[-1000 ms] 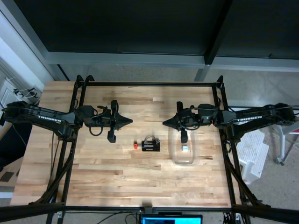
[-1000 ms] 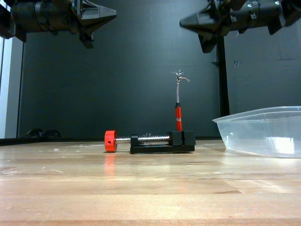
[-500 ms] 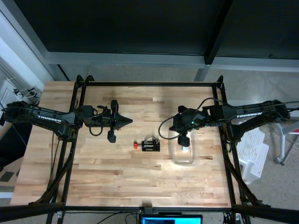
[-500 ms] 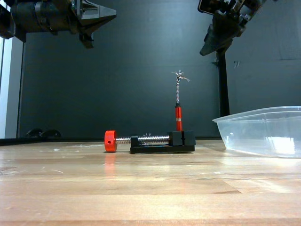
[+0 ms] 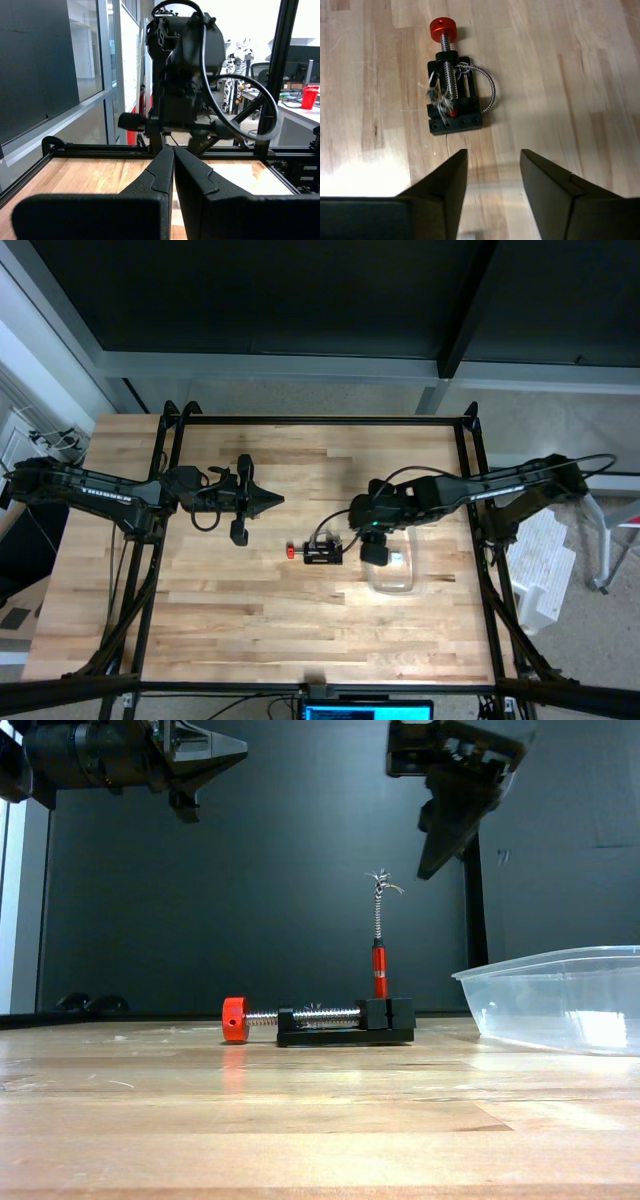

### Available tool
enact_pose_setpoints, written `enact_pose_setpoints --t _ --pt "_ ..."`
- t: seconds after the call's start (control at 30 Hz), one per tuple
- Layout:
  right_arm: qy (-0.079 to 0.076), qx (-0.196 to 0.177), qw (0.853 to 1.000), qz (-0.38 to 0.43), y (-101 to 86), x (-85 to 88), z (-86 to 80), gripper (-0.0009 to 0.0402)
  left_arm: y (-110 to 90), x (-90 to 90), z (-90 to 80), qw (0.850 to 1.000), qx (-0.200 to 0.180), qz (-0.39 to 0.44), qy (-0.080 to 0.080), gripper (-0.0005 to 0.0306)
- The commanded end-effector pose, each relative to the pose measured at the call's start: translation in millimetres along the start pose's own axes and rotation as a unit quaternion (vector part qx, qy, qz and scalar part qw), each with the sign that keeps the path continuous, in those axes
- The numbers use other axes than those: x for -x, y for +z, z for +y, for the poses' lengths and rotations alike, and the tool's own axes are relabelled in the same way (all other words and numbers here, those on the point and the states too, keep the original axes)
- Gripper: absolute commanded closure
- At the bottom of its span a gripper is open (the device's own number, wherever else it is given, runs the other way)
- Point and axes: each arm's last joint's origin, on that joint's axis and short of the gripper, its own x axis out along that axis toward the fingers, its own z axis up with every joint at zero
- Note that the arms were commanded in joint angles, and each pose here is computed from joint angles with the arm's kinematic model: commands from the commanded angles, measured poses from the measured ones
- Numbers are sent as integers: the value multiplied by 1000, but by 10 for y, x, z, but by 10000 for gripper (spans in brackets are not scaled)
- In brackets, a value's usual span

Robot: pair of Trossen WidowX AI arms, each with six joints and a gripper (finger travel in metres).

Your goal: Remove the RCA connector from the receptacle and place in the container

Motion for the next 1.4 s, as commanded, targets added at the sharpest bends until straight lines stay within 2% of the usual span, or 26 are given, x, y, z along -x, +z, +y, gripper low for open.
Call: enact_pose_setpoints --t 0.03,0.33,0.63,0.7,0.97,1.07,1.4 --pt "0 5 1000 14 72 -130 80 211 0 0 1 1000 0 0 0 300" --pt "-1 26 999 40 242 -402 262 155 0 0 0 1000 0 0 0 300" --pt "-5 47 997 63 284 -664 353 148 -1 -1 1 1000 0 0 0 300" --pt "-2 47 997 66 276 -718 365 148 0 0 0 1000 0 0 0 300" --pt "-2 48 996 72 261 -887 395 161 -1 -1 0 1000 0 0 0 300" --pt "4 47 996 74 260 -894 399 170 0 0 0 1000 0 0 0 300" --pt "2 47 996 79 213 -936 390 224 0 0 0 1000 0 0 0 300"
